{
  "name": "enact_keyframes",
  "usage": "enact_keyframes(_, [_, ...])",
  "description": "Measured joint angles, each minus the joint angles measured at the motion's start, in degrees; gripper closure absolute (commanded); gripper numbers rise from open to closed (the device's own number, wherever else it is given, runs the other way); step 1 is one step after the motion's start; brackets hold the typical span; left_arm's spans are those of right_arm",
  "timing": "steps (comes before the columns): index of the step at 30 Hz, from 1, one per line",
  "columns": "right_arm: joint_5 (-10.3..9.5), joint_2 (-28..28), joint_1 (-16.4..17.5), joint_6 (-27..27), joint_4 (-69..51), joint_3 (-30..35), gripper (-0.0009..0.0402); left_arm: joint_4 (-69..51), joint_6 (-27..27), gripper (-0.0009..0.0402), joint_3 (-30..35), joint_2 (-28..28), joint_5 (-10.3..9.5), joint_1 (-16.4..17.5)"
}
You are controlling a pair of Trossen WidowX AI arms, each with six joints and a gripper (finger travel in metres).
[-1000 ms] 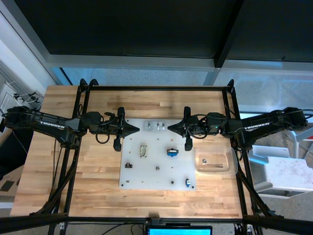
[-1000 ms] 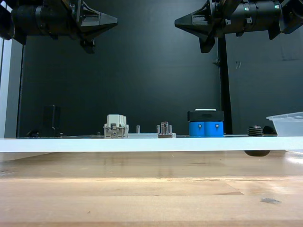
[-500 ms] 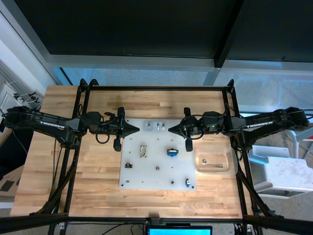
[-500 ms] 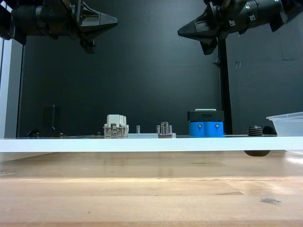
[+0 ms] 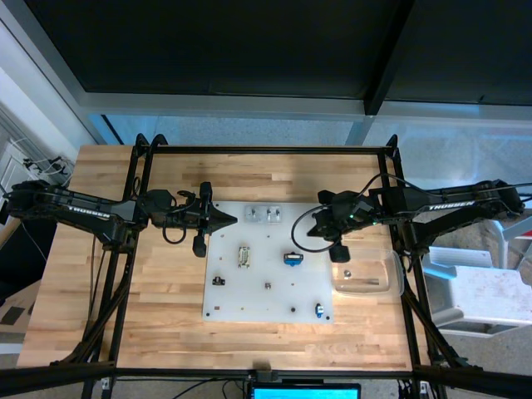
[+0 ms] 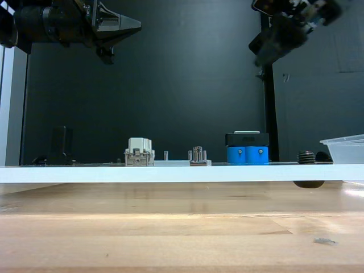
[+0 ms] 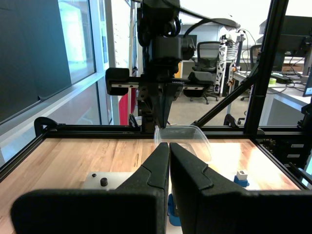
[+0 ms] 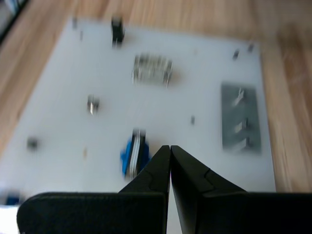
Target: Pick the M12 fastener and fasten on the M12 threads
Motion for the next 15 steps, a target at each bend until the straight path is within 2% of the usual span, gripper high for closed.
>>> enact_keyframes(6, [-0.02, 0.66, 1.05, -3.41, -12.09, 3.78, 0.0393, 0.0, 0.02, 0.0393, 0.02, 0.0, 0.0, 0.0])
enact_keyframes(15, [0.02, 2.19, 2.25, -8.57, -25.62, 4.46, 0.0393, 0.0, 0.0, 0.0393, 0.0, 0.0, 0.0, 0.0])
